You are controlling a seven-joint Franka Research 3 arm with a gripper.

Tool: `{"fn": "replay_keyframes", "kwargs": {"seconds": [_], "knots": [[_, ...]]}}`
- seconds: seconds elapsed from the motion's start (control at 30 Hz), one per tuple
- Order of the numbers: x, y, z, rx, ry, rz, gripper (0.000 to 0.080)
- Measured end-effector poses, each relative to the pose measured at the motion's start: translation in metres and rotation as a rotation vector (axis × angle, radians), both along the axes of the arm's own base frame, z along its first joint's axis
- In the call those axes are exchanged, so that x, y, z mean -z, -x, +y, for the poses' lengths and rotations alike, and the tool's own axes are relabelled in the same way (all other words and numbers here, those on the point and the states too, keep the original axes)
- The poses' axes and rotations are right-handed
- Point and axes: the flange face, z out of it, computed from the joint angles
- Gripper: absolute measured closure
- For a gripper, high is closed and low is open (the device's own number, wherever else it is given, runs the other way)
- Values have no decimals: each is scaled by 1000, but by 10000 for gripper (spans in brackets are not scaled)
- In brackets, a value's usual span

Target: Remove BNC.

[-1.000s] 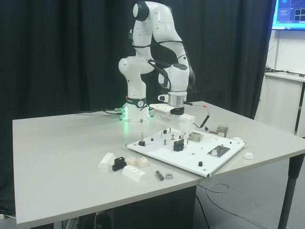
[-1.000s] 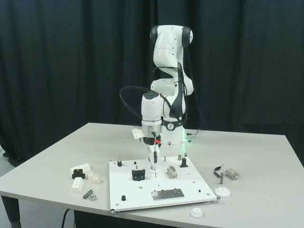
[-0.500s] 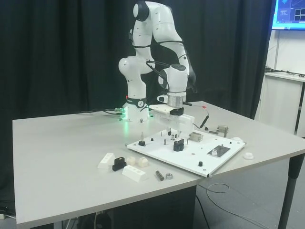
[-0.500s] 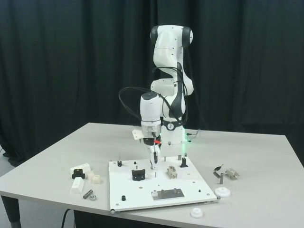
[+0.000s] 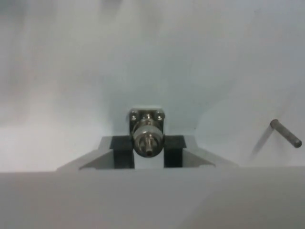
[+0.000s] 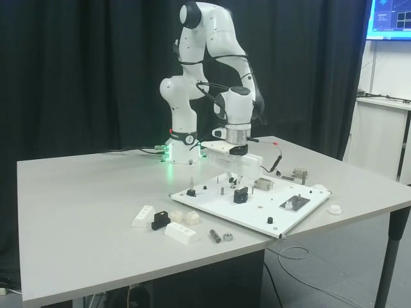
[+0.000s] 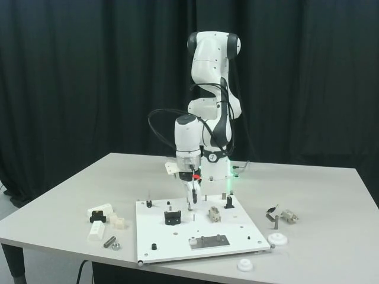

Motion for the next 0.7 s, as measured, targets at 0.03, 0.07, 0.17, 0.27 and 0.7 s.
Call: {"fn": "replay_keyframes", "kwargs": {"seconds": [0.03,0.07,0.17,0.27,0.7], "knots": [[0,0,0,-1,0,0,675],[0,0,0,-3,0,0,675],[0,0,0,-18,-1,0,675],[0,0,-1,-39,-1,-1,675],[0,0,1,-144,8,0,677]]}}
